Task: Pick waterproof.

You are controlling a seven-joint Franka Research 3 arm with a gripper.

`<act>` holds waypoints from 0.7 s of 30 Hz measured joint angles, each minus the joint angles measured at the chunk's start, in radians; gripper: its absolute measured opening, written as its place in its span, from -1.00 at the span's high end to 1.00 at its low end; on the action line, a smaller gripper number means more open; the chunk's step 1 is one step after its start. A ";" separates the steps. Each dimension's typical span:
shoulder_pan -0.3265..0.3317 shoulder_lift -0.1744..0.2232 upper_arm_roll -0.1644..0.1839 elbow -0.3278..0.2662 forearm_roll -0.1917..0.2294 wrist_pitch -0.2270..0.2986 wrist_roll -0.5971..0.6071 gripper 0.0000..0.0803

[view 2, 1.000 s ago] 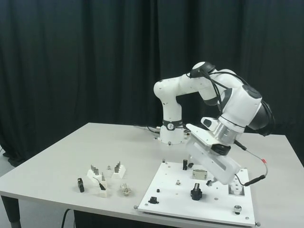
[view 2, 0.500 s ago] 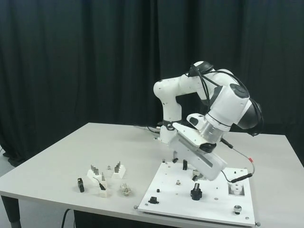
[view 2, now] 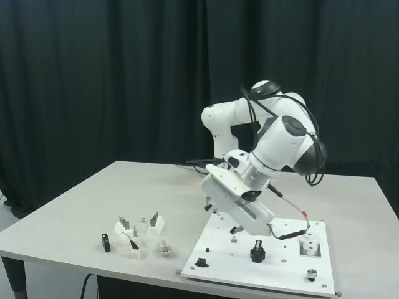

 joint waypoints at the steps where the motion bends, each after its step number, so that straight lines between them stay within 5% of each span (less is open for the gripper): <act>1: 0.001 0.002 -0.003 -0.009 0.000 0.002 -0.016 -0.99; 21: 0.056 0.009 -0.010 -0.233 -0.005 0.145 -0.553 -0.99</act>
